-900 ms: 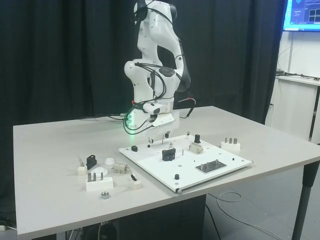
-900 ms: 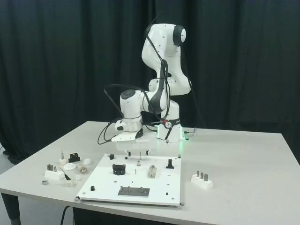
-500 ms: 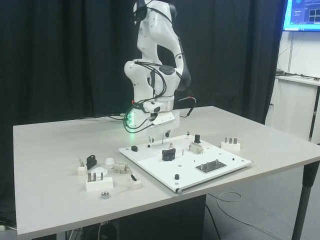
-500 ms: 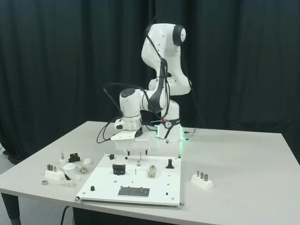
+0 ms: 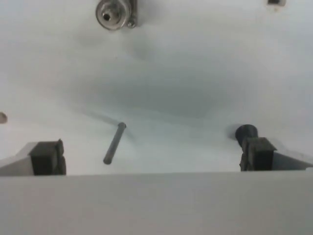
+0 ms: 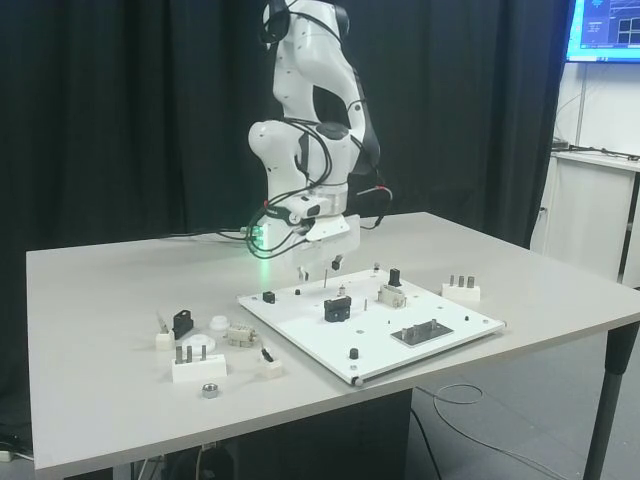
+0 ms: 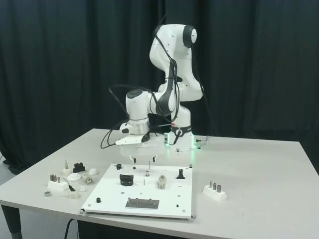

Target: Insert round peg 1.

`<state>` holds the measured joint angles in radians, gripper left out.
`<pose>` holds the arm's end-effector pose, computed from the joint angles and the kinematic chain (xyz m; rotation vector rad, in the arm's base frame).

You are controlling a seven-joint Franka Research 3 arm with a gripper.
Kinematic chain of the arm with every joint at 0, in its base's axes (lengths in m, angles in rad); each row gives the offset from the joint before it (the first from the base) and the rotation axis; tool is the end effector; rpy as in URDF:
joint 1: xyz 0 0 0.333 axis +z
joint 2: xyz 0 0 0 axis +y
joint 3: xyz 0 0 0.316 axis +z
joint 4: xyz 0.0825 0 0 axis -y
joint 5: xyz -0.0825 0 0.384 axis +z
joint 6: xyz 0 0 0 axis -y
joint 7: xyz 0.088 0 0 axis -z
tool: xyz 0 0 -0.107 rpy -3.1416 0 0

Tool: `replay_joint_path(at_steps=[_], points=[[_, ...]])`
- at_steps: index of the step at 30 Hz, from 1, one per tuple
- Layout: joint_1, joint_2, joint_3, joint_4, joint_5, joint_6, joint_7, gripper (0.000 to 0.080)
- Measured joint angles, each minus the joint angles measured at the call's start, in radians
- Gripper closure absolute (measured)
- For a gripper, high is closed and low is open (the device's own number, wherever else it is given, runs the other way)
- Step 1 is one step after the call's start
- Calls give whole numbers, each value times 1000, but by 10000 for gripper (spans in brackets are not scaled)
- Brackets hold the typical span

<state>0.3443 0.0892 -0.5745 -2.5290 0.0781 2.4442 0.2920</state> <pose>0.4307 -0.1049 0.2348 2.9897 -0.9054 -0.2471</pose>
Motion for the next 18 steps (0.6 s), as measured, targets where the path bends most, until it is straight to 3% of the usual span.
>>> replay_joint_path(at_steps=[18], points=[[0, -44, -21, 4, -33, -15, 17, 3]])
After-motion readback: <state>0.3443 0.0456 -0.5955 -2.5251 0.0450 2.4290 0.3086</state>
